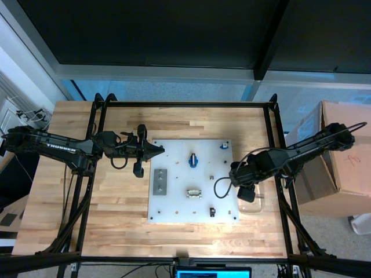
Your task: Remove the HAN10E connector from the taskboard and place in the container
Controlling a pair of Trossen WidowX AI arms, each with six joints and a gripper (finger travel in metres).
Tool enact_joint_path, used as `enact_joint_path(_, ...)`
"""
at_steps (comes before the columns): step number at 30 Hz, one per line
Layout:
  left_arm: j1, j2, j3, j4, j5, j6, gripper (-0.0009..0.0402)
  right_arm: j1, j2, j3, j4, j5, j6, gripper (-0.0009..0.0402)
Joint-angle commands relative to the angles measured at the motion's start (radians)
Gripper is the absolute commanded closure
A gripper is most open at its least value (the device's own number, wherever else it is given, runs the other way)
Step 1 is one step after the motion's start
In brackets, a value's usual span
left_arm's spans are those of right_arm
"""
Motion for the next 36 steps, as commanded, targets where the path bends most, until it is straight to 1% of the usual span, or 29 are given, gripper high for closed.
enact_joint_path(1,0.000,0.000,0.000,0.000,0.000,0.000,0.0393,0.016,-0.042,-0.042,0.006,0.000,0.030,0.0393)
enact_joint_path(10,0.000,0.000,0.000,0.000,0.000,0.000,0.0393,0.050,-0.123,-0.134,0.035,0.000,0.083,0.0393)
enact_joint_path(17,0.000,0.000,0.000,0.000,0.000,0.000,0.0393,0.053,-0.125,-0.146,0.043,0.002,0.078,0.0393)
enact_joint_path(20,0.000,0.000,0.000,0.000,0.000,0.000,0.0393,0.054,-0.126,-0.146,0.044,0.019,0.079,0.0393)
enact_joint_path(36,0.000,0.000,0.000,0.000,0.000,0.000,0.0393,0.057,-0.125,-0.147,0.089,0.016,0.079,0.0393)
